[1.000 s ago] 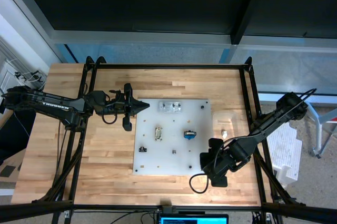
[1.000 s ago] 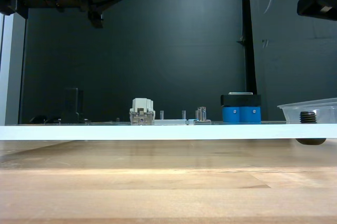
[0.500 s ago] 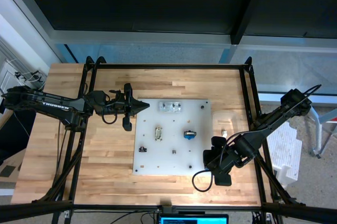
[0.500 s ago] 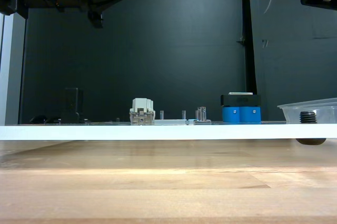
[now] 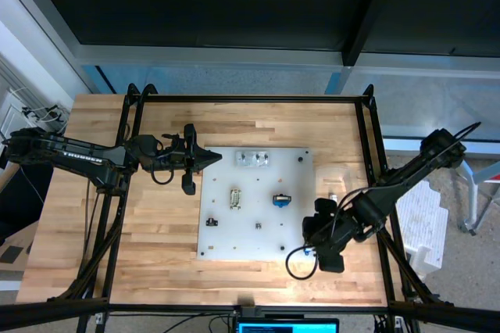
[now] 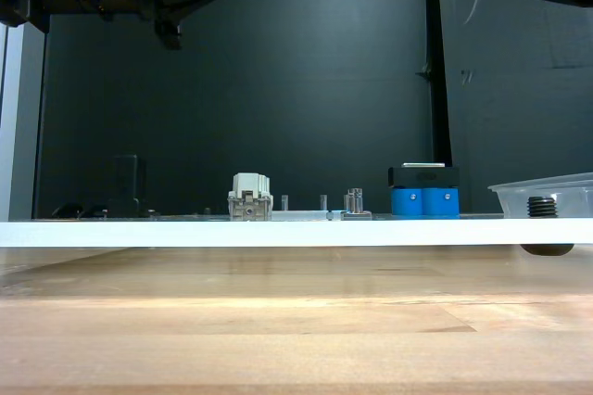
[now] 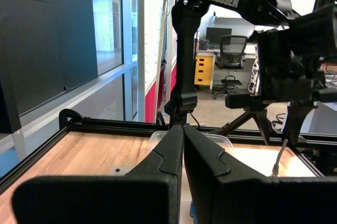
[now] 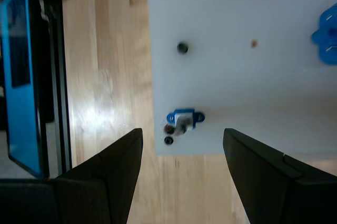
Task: Pick the RJ45 connector and install on taskboard
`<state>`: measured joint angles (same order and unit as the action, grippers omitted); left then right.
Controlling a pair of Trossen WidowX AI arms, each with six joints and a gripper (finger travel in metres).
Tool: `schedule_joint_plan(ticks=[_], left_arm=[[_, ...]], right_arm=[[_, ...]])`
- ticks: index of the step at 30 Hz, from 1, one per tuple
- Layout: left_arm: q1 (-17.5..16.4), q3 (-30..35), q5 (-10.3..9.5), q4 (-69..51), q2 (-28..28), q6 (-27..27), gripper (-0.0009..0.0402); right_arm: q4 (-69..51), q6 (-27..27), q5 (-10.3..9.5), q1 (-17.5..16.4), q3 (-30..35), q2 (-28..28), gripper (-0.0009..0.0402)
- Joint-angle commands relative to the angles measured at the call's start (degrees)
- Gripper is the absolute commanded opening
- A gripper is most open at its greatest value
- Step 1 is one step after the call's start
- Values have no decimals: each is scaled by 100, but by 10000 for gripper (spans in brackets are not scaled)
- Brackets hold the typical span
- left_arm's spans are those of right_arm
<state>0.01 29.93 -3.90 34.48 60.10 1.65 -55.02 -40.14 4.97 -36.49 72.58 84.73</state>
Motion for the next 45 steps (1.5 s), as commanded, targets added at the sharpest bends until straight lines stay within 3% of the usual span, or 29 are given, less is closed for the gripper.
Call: schedule_joint_plan(ticks=[1,10,18,26,32,37,45], left_arm=[[0,2,2,2,2,-2,0],[0,2,2,2,2,0,0],[0,2,2,2,2,-2,0],[0,2,2,2,2,-2,0],[0,2,2,2,0,-2,0],[0,2,2,2,2,-2,0],[0,2,2,2,2,-2,0]], right_arm=[[31,85,122,125,2,-155,212],[144,726,603,761,2,-647,212],[474,1733,605,1587,0,-942,202],[933,2752,542,2328,-2,-1182,165],[1250,3189,525,2824,-70,-1399,123],[1932,3458,79,3198,-356,-1593,76],[2715,3821,74,3532,-601,-1655,-4]])
